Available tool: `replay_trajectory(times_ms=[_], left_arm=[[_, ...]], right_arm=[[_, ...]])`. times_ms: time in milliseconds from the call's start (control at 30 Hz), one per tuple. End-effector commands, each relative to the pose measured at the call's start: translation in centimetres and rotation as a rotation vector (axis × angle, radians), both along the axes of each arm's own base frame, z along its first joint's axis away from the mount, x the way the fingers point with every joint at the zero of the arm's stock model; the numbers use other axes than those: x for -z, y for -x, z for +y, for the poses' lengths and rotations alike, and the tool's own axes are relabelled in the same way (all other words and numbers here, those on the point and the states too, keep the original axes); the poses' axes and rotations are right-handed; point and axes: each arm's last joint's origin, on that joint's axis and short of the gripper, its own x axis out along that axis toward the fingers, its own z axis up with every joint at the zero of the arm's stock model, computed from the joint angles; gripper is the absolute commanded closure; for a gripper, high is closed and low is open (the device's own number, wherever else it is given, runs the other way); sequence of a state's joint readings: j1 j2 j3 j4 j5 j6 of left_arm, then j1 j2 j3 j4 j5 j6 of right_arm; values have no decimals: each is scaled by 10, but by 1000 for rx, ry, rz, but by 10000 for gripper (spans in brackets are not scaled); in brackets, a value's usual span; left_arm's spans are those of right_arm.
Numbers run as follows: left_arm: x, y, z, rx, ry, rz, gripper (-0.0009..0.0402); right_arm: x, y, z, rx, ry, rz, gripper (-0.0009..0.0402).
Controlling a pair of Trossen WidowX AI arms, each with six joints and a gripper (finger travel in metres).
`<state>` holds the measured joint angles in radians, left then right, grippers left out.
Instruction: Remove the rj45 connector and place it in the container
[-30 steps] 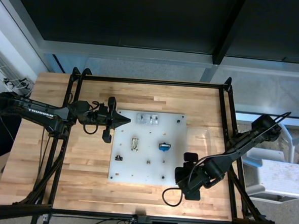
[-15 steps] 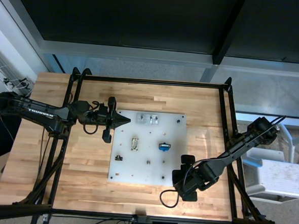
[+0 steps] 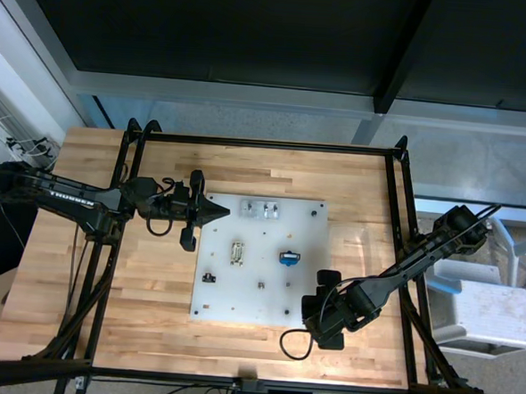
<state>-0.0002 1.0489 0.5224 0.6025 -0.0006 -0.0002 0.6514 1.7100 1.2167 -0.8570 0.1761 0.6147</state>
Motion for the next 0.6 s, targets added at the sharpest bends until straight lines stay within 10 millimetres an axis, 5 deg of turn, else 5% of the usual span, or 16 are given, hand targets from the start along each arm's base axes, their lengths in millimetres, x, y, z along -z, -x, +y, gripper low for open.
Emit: replay_trajectory(times_ms=[33, 333, 600], left_arm=[[0, 0, 0, 0, 0, 0, 392], [0, 0, 0, 0, 0, 0, 392], [0, 0, 0, 0, 0, 0, 392]], right_arm=[[1, 0, -1, 3, -1, -1, 212], [0, -1, -1, 5, -3, -2, 223], [0, -1, -1, 5, -4, 0, 302]])
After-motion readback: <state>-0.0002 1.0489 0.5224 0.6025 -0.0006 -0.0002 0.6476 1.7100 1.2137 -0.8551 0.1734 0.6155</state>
